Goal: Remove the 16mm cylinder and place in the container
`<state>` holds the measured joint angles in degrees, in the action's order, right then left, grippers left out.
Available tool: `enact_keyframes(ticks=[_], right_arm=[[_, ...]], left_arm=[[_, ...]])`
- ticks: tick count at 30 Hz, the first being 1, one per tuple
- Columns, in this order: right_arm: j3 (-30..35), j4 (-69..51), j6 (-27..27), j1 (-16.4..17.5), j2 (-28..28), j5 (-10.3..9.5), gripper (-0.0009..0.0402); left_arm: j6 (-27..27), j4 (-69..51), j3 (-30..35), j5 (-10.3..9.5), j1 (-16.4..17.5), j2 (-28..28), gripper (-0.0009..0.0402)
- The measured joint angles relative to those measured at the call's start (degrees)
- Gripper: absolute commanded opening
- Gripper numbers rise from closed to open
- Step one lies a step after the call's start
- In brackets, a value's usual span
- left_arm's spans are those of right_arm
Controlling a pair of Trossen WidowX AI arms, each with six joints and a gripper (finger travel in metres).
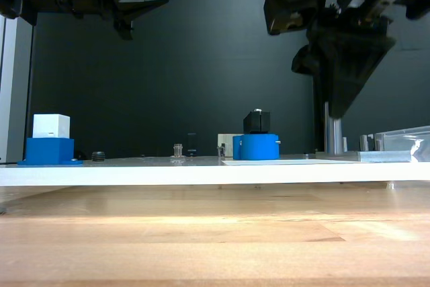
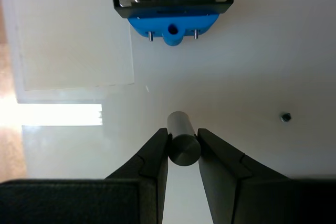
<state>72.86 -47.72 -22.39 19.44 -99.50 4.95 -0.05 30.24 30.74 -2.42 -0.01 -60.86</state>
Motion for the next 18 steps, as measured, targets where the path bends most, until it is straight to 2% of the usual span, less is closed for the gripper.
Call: enact_keyframes(ticks=[11, 18], right_arm=[[1.6, -4.46, 0.44, -0.33, 5.64, -0.02, 0.0], [1.6, -5.33, 1.11, -0.44, 6.84, 0.0, 0.0]], left_arm=[[0.02, 0.0, 0.02, 0.02, 0.0, 0.0, 0.0], [0.0, 0.02, 0.0, 0.0, 0.0, 0.0, 0.0]])
